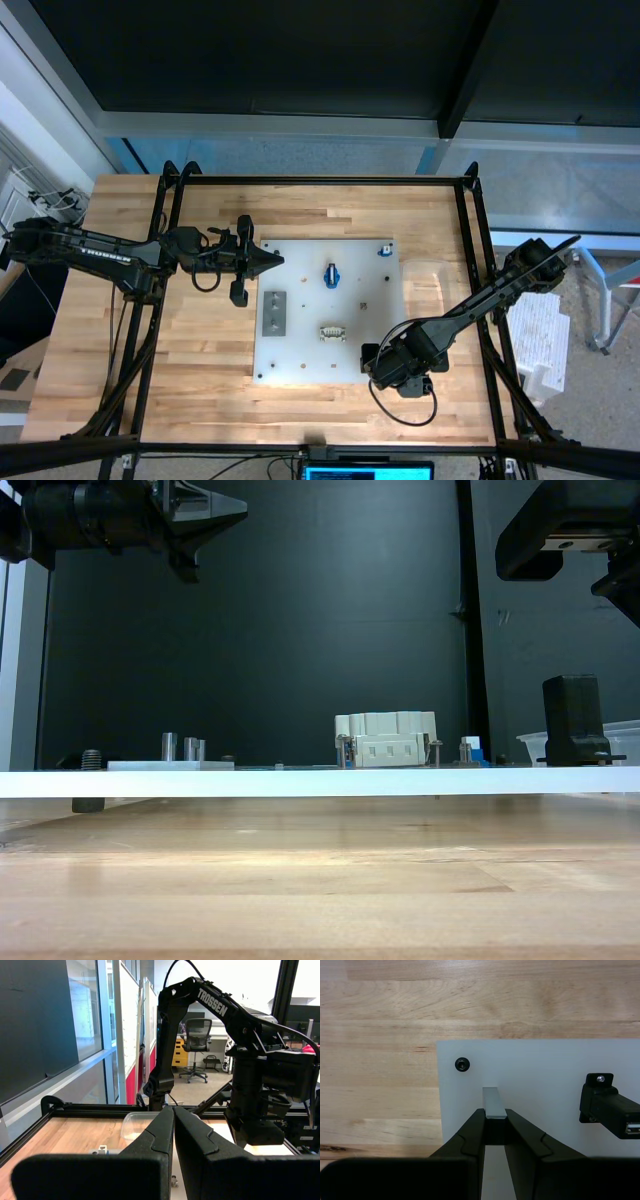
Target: Pick the 16mm bar and install on taskboard
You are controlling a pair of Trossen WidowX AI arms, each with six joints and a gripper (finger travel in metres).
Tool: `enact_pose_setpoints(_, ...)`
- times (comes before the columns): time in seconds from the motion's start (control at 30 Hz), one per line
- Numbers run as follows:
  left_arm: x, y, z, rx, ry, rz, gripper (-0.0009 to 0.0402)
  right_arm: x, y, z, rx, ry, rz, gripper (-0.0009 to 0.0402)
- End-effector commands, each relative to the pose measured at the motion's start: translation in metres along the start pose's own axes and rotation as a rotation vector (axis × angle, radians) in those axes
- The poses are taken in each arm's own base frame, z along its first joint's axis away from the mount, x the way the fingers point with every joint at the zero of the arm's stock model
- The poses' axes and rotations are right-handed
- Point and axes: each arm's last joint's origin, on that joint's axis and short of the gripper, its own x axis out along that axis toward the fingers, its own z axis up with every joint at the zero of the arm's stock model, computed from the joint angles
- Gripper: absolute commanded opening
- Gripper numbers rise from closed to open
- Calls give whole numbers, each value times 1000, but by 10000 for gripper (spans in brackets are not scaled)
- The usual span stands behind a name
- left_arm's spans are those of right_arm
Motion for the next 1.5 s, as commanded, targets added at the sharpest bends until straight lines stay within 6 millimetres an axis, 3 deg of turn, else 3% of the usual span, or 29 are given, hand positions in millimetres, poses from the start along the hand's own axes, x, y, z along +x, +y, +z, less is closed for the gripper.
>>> enact_pose_setpoints(0.03, 0, 0, 0, 0, 0, 0, 0, 2, 0, 0, 11, 0, 0, 0)
enact_pose_setpoints(0.5, 0, 0, 0, 0, 0, 0, 0, 17, 4, -3, 27, -4, -5, 0)
enact_pose_setpoints(1.17, 0, 0, 0, 0, 0, 0, 0, 19, 5, -3, 46, -10, -6, 1)
enact_pose_setpoints(1.33, 0, 0, 0, 0, 0, 0, 0, 19, 5, -3, 46, -13, -6, 21)
enact_pose_setpoints(1.5, 0, 0, 0, 0, 0, 0, 0, 19, 5, -3, 48, -13, -7, 67)
